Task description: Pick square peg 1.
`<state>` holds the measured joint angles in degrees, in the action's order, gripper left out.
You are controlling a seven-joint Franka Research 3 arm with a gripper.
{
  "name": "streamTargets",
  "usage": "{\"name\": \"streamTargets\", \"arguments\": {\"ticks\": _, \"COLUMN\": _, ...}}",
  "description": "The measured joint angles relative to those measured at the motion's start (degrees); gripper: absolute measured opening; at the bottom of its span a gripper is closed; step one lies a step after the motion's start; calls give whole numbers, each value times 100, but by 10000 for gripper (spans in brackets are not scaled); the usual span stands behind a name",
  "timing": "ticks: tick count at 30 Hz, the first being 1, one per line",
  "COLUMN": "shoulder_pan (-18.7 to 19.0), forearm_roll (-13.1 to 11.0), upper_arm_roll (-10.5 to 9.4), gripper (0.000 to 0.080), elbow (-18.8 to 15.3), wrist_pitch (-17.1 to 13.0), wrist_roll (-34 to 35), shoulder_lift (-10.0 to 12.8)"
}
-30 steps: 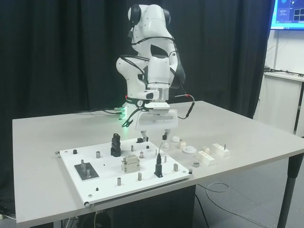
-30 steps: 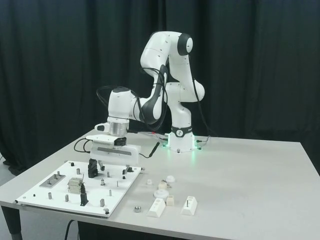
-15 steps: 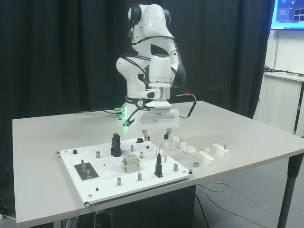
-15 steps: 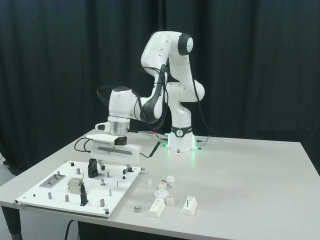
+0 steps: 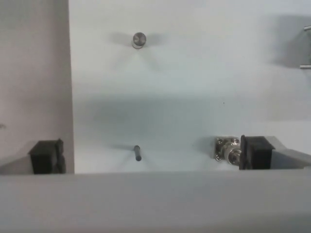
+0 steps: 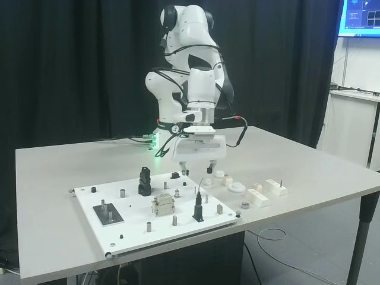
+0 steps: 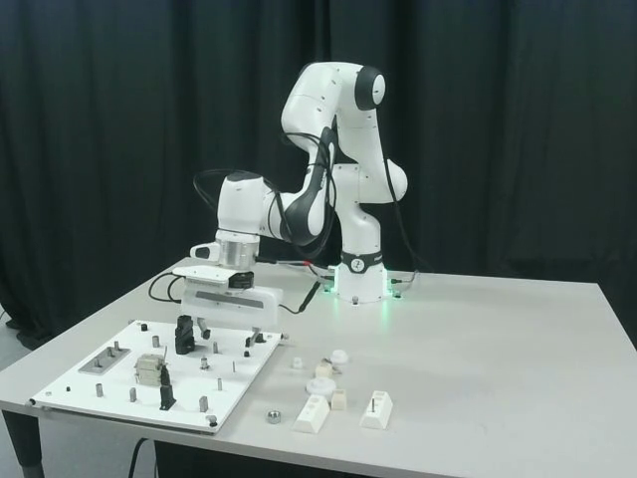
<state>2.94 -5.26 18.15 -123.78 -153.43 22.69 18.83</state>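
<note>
**Open gripper hovering over the board**

We are seeing small grey pegs (image 6: 174, 220) standing on the white board (image 6: 133, 208); we cannot tell which one is square peg 1. Beyond them, our gripper (image 6: 196, 170) is hovering over the board's far side, fingers spread wide, holding nothing.

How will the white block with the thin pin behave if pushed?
The white block looks stiff and low with a broad base, so it would probably slide, not tip. Its thin pin may bend if pushed there. It seems small, likely light.
</note>
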Motion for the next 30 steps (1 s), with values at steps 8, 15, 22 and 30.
{"name": "streamTargets", "arguments": {"ticks": 8, "shoulder_pan": 67, "forearm_roll": 0, "upper_arm_roll": 0, "gripper": 800, "elbow": 12, "wrist_pitch": 31, "wrist_roll": 72, "shoulder_lift": -46}}
{"name": "streamTargets", "arguments": {"ticks": 15, "shoulder_pan": 147, "forearm_roll": 17, "upper_arm_roll": 0, "gripper": 800, "elbow": 81, "wrist_pitch": 107, "wrist_roll": 260, "shoulder_lift": -83}}
{"name": "streamTargets", "arguments": {"ticks": 22, "shoulder_pan": 226, "forearm_roll": 179, "upper_arm_roll": -1, "gripper": 800, "elbow": 239, "wrist_pitch": 306, "wrist_roll": 459, "shoulder_lift": -90}}
{"name": "streamTargets", "arguments": {"ticks": 30, "shoulder_pan": 357, "forearm_roll": 479, "upper_arm_roll": -8, "gripper": 800, "elbow": 523, "wrist_pitch": 787, "wrist_roll": 677, "shoulder_lift": -90}}
